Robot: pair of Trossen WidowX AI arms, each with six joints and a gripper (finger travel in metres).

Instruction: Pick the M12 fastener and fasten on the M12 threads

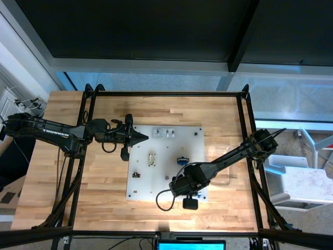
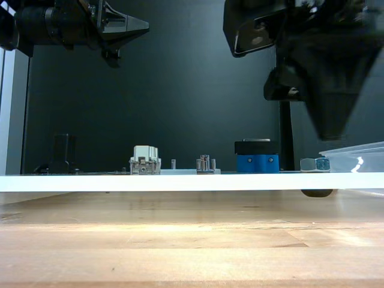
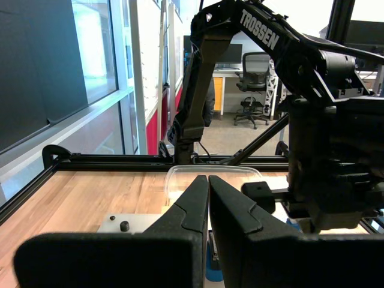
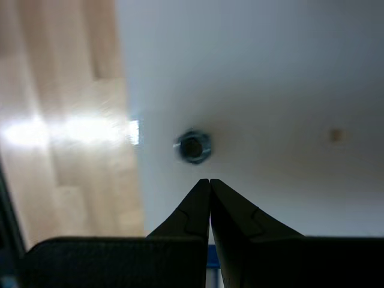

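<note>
Careful: your right claw [image 4: 210, 180] hangs closed and empty just over the nut [image 4: 192, 146] near the edge of the white board [image 4: 270, 78], threaded or loose I cannot tell, so descending shut could knock it askew; your closed left claw [image 3: 208, 178] hangs high by the board's left edge.

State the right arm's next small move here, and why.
Probably open the right gripper and lower it around the nut. It hangs shut and empty above the nut, which sits low on the white board, no ribs showing beneath; whether it is fully threaded I cannot tell. The left gripper is shut, parked over the board's left edge.
</note>
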